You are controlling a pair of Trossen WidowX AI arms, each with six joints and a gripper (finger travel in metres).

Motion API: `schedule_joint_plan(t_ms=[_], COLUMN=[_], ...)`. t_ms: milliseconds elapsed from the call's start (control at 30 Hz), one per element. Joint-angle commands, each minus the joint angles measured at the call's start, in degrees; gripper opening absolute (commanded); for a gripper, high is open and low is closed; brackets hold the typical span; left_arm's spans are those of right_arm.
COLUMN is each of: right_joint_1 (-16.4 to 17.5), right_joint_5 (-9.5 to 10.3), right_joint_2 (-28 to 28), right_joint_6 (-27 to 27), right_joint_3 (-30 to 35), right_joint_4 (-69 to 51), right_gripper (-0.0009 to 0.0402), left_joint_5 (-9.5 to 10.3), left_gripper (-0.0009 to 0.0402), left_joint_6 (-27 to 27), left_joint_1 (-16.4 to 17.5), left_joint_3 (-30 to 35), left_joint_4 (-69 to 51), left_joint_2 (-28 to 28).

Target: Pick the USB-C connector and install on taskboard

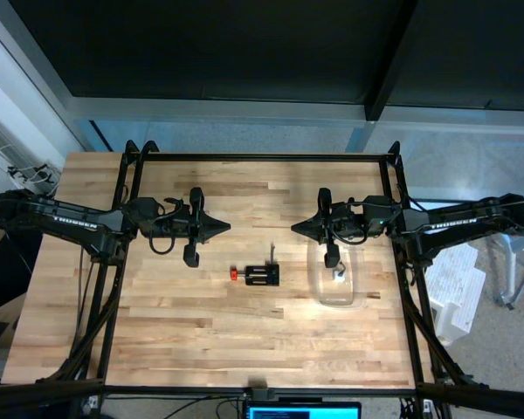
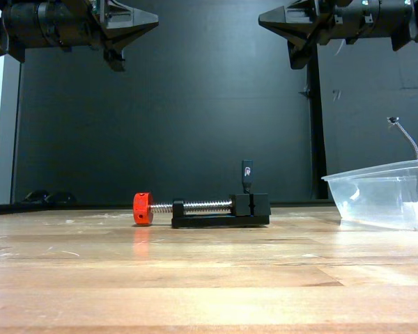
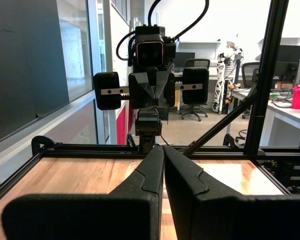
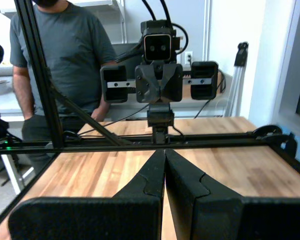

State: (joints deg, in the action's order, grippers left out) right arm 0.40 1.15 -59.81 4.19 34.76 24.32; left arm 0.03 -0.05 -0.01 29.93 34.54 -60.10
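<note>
Left gripper (image 1: 225, 227): clenched with fingers pressed together, holding nothing, raised above the table (image 1: 201, 340) left of centre.

Right gripper (image 1: 295, 229): also clenched and empty. It faces the left gripper tip to tip, apart.

Taskboard (image 1: 262, 276): lies on the table below and between both tips. The orange-red knob (image 2: 143, 208) points toward the left arm, and the dark pin (image 2: 246, 174) stands upright.

Clear tray (image 2: 376, 198): near the taskboard's right side, not touching it. A thin cable (image 2: 409, 142) rises from it.

Taskboard (image 1: 262, 276) left of tray (image 1: 321, 292)
</note>
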Motion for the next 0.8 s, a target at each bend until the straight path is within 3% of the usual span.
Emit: schedule_joint_plan(t_ms=[33,433,800], right_joint_1=[0.0,0.4,1.4], right_joint_5=[-0.09,-0.07,-0.07], right_joint_2=[0.5,0.6,0.5], right_joint_6=[-0.9,-4.1,-0.5], right_joint_3=[3.5,19.7,30.9], right_joint_4=[-9.7,-53.7,-85.3], right_gripper=[0.0000,0.0000,0.0000], left_joint_5=[0.00,0.00,0.00], left_gripper=[0.0000,0.0000,0.0000], left_joint_6=[0.0,0.0,0.0], left_joint_1=[0.0,0.0,0.0], left_joint_3=[0.0,0.0,0.0], left_joint_4=[0.0,0.0,0.0], left_joint_2=[0.0,0.0,0.0])
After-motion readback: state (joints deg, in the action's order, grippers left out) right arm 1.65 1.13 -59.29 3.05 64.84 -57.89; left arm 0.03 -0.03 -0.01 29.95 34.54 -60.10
